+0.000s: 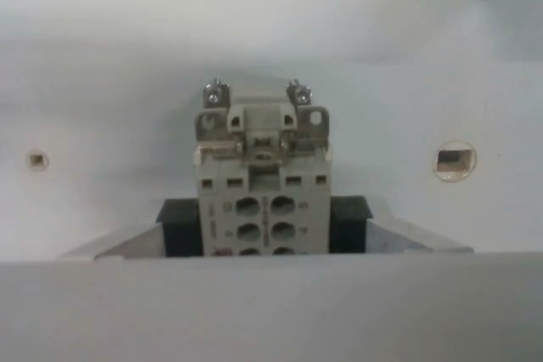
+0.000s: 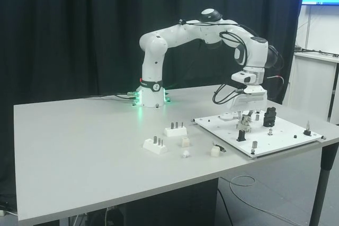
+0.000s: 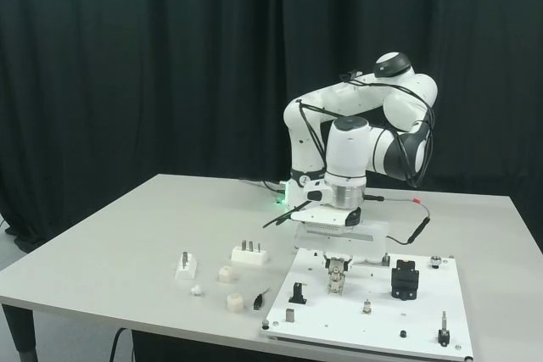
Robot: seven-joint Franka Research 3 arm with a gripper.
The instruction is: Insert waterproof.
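The waterproof connector sits clamped between the gripper's black finger pads, fingers closed on its sides, held just above the white board. The white arm arches over from its base, wrist pointing straight down. Open board surrounds the connector; a black fixture stands near.

a white connector with round sockets sits clamped between black fingertips above a white board.
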